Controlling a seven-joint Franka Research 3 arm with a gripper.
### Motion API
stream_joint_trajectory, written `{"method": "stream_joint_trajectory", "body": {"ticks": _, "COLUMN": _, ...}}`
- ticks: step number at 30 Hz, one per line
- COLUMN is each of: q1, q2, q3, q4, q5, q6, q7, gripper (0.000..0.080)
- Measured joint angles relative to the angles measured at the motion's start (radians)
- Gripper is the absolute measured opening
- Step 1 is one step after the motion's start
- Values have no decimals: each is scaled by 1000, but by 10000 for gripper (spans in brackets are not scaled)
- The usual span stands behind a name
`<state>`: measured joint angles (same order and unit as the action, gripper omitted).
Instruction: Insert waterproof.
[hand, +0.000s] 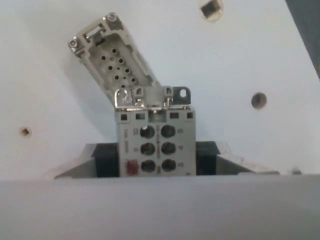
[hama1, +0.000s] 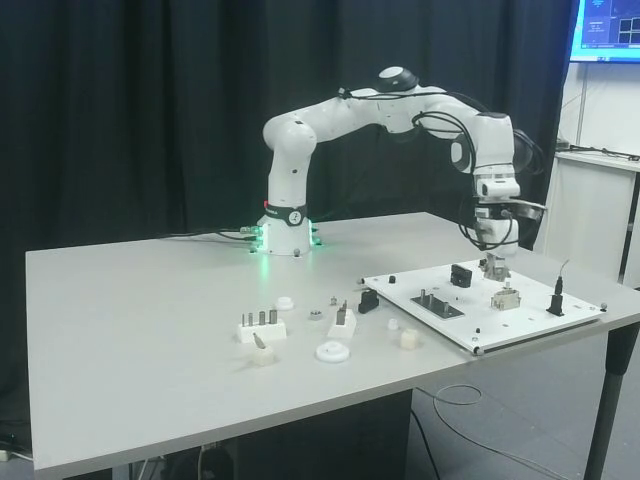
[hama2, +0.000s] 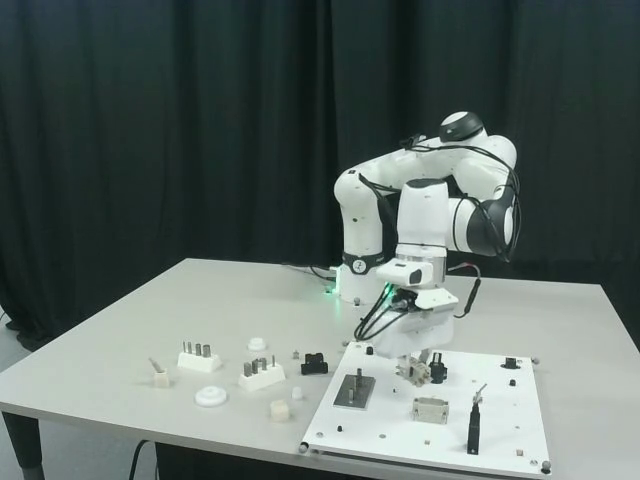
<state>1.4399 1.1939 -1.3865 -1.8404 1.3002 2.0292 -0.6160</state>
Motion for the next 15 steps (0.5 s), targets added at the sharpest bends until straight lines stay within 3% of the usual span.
{"method": "stream_joint_trajectory", "body": {"ticks": 15, "q1": -93, "q2": 0, "q3": 22, "q4": 103, "q5": 9, "q6": -117, "q7": -98, "gripper": 314}}
